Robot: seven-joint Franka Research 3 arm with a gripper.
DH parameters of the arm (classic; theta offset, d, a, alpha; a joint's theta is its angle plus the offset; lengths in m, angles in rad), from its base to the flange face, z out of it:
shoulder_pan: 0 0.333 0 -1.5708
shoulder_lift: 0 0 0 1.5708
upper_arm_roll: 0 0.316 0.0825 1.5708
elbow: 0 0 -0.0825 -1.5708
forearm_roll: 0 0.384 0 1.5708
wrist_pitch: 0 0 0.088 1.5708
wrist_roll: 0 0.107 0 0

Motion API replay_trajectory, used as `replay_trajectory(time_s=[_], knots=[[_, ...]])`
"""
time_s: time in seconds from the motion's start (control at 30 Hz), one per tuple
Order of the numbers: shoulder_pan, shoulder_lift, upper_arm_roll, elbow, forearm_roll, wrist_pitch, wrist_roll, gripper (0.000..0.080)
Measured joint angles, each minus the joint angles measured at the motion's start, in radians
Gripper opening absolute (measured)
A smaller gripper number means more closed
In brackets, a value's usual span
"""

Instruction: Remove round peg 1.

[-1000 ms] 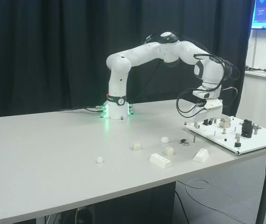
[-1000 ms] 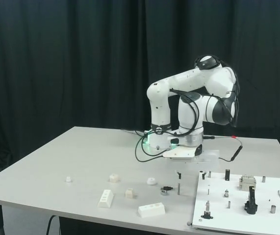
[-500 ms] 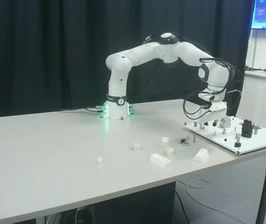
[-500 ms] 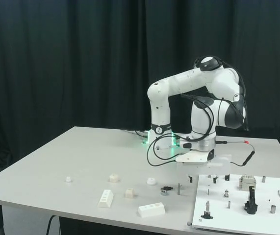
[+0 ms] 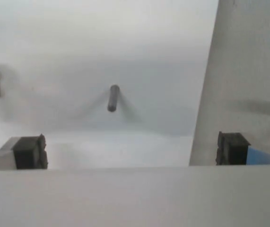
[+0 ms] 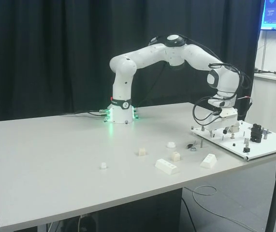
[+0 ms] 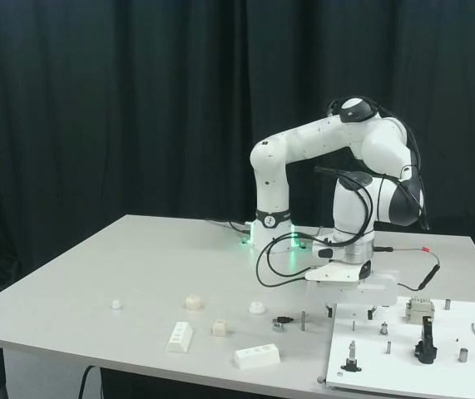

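Grey round peg (image 5: 113, 98) upright on table, between open gripper (image 5: 130, 150) fingertips.

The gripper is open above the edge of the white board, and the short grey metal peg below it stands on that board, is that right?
Not quite. The short grey metal peg stands on the grey table, just beside the white board, not on it; the wrist view shows this. The gripper is open above that board's edge.
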Motion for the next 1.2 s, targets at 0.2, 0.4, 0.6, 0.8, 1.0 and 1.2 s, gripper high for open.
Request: replay_trajectory(time_s=[0.2,0.4,0.6,0.8,1.0,1.2], knots=[[-0.001,0.000,0.009,0.001,0.004,0.031,0.007,0.0800],[-0.002,0.000,0.020,0.005,0.009,0.054,0.015,0.0800],[-0.003,0.000,0.028,0.007,0.009,0.070,0.016,0.0800],[-0.003,0.000,0.030,0.009,0.009,0.076,0.016,0.0694],[-0.003,0.000,0.030,0.010,0.009,0.081,0.016,0.0371],[-0.003,0.000,0.030,0.011,0.009,0.084,0.016,0.0210]])
